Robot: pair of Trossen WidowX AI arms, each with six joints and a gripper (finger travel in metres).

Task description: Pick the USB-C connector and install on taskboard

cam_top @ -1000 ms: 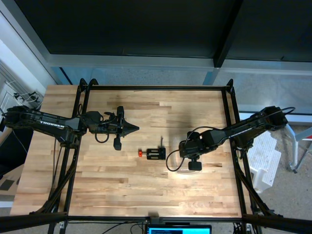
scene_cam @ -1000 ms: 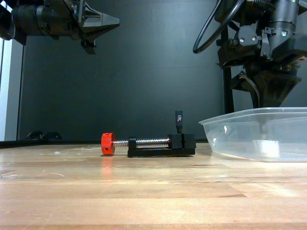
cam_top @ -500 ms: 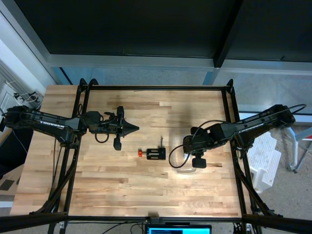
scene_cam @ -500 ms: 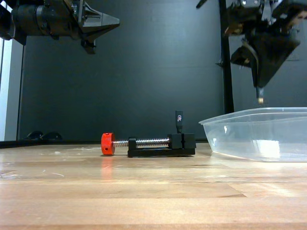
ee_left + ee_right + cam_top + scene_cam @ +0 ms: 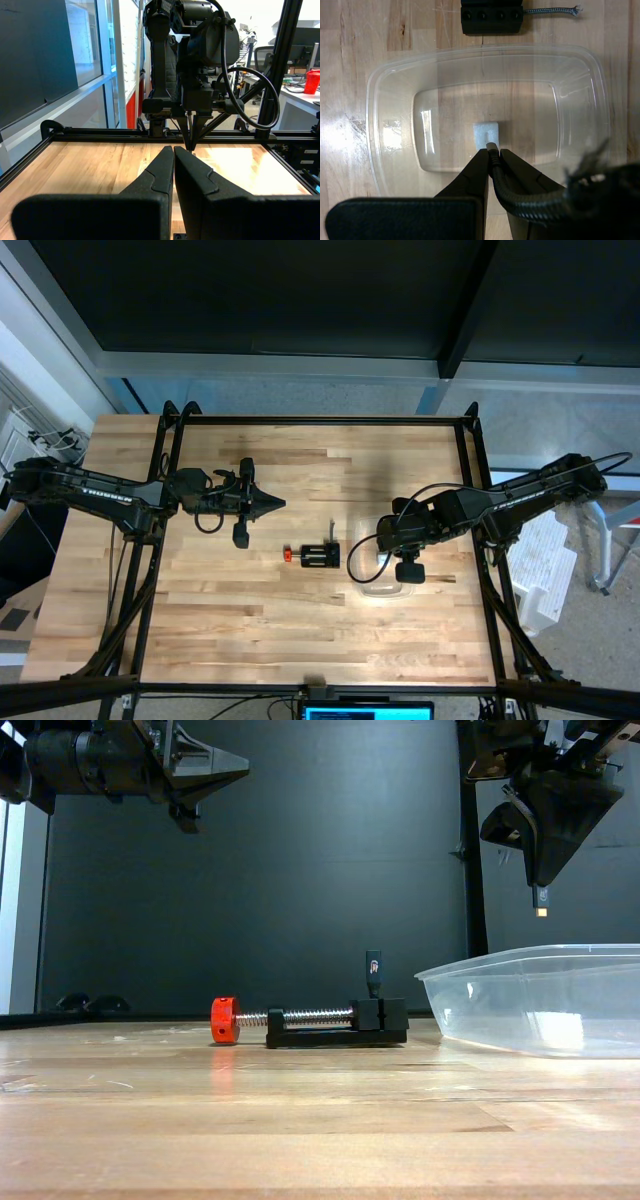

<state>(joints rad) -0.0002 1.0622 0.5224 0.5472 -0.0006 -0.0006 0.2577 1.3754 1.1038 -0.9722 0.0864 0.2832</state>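
Right hand (image 5: 538,878) higher above tray (image 5: 478,1012), USB-C connector (image 5: 541,904) gripped; left hand (image 5: 240,763) aloft

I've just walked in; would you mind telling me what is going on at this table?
The right gripper holds the USB-C connector pinched at its fingertips, above the clear tray, where a small white square lies. The black taskboard sits on the table beside the tray, connector not yet installed. The left gripper hangs shut, high over the table's left side.
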